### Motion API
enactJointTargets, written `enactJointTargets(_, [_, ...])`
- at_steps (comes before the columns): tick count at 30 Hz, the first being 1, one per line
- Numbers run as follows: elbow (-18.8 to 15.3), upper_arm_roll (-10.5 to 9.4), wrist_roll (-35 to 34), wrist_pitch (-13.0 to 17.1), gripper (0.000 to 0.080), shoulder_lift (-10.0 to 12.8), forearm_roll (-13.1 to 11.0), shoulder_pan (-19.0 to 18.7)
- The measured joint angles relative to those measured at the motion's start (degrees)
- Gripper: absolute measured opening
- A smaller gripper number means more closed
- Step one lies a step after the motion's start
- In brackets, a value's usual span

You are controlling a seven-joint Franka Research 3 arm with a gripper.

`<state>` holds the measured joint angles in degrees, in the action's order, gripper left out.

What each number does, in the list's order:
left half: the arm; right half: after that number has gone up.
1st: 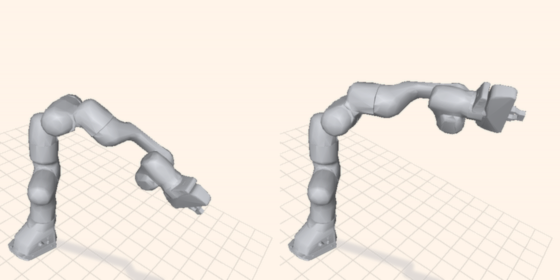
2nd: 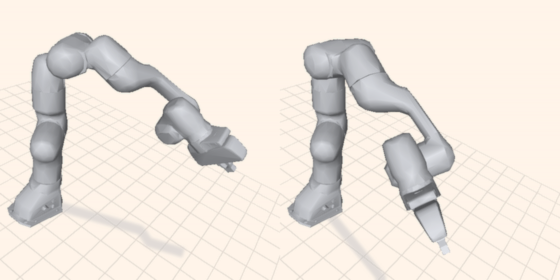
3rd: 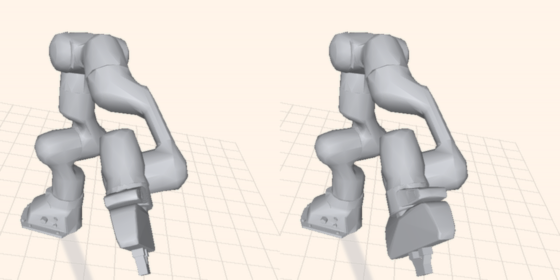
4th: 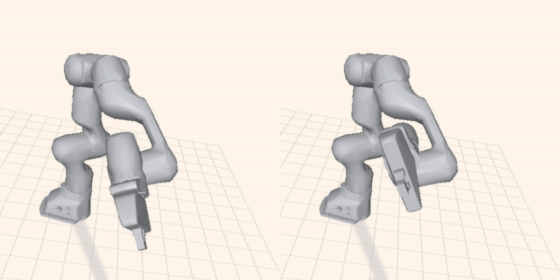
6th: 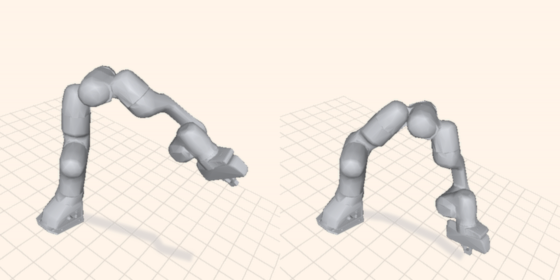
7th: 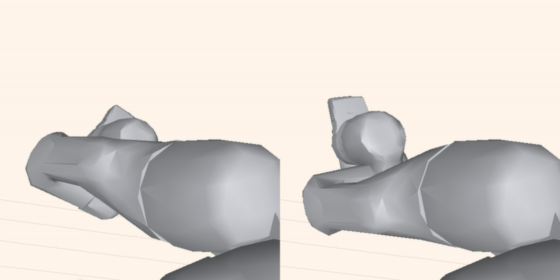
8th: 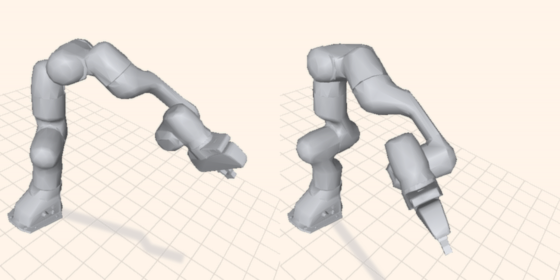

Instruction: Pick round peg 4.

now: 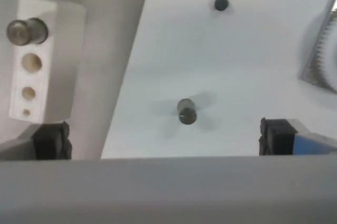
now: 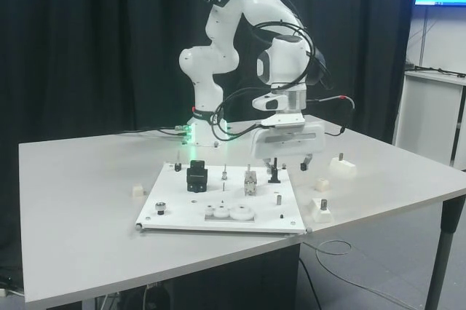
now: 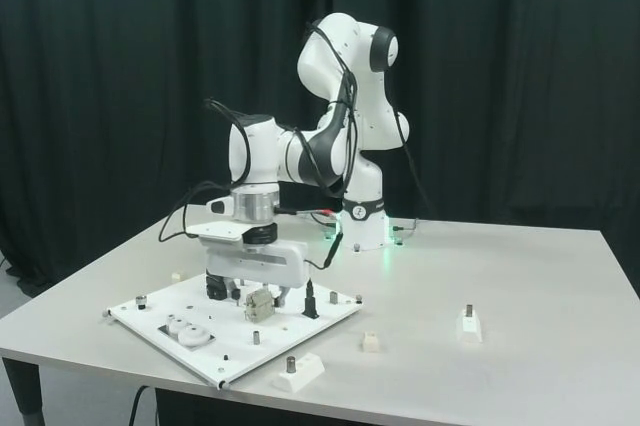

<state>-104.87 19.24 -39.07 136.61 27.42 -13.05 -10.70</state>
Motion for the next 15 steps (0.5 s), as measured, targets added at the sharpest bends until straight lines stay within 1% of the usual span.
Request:
enactJointTargets(7, [0.36, -0.02, -0.87, -0.12, 0.08, 0.42, 0.23, -0.86])
enactJointTargets(15, [1.99, -0.19, -6.84, -0.12, 0.08, 1.36, 0.21, -1.55])
